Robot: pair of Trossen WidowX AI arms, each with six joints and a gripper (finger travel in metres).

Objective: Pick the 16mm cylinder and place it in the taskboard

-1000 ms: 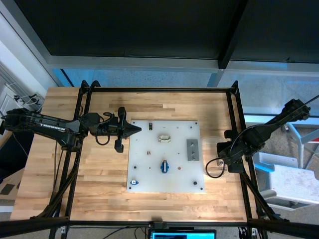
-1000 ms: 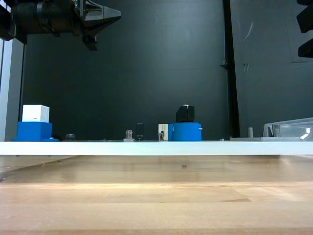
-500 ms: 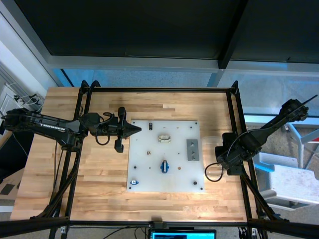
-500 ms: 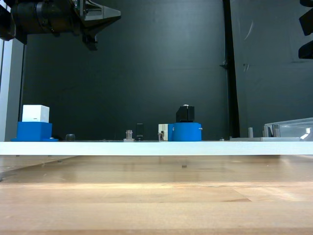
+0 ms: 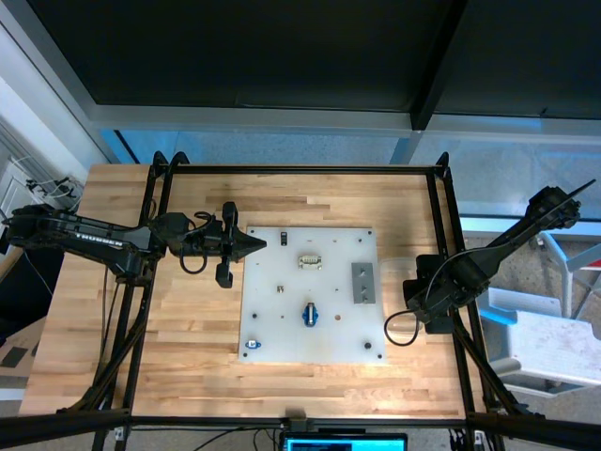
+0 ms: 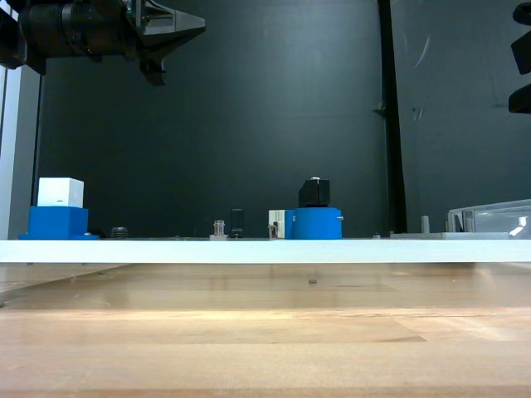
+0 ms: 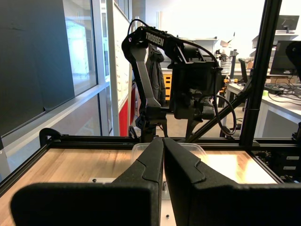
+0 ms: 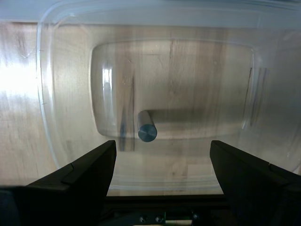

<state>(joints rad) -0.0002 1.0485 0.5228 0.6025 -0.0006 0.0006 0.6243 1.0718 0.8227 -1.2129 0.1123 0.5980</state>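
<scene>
The left gripper is hanging high over the left edge of the taskboard, its two fingers pressed together on nothing, and it is taking no part in the work as far as can be judged. The board is lying flat on the wooden table, carrying a silver connector, a blue knob and, nearer its right edge, a grey block. Its middle and right half are lying open from above. Which of its small holes is waiting for the peg cannot be told. Just beside the board's right edge a clear plastic tray is sitting, and the 16mm cylinder is resting on its floor, seen nearly end-on, so nothing of the task is done yet: the pick, the carry and the placing are all lying ahead. The right gripper is hovering above the tray, pointing down, with its fingers spread wide and holding nothing; the cylinder is showing between them but nearer one side, not touched. The tray walls are standing well clear of the peg all round, so the fingers are likely getting room to descend. The tray rim and then the grey block are the edges to lift over on the way across, and the black frame post is standing close behind the right arm.
</scene>
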